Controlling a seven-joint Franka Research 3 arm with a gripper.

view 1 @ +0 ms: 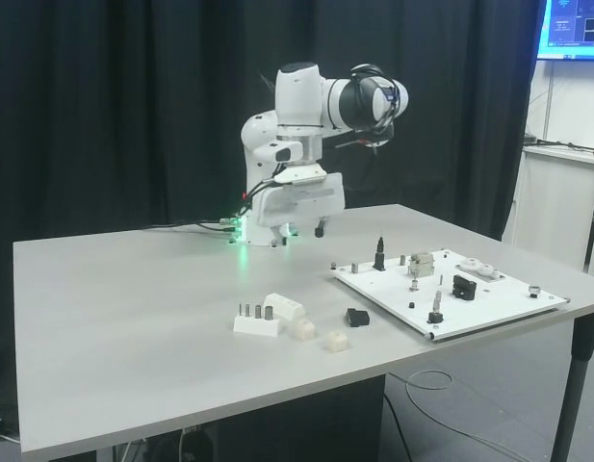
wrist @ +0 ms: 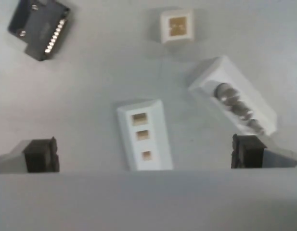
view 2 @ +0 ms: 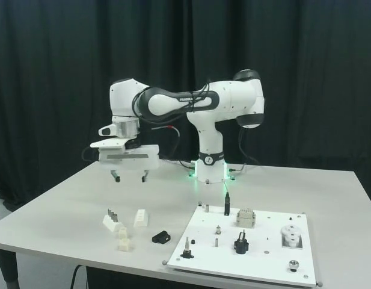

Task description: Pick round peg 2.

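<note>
Three grey round pegs point(wrist: 239, 108) stand in a row in a white holder point(wrist: 256, 103) on the table. The same holder point(view 1: 256, 324) lies near the table's front edge in the first room view. In the second room view the holder point(view 2: 112, 223) is at the front left. My gripper point(wrist: 143, 153) is open with nothing between its black fingertips point(wrist: 245, 151). It hangs well above the table, over the group of small parts point(view 1: 301, 234) point(view 2: 130, 176). The pegs lie off to one side of the span between the fingertips, close to one fingertip.
A white block point(wrist: 144, 134) with three square holes lies directly under the gripper. A small white cube point(wrist: 177, 25) and a black connector point(wrist: 40, 29) lie nearby. A white board point(view 1: 489, 306) with several fixtures sits to the right of the parts.
</note>
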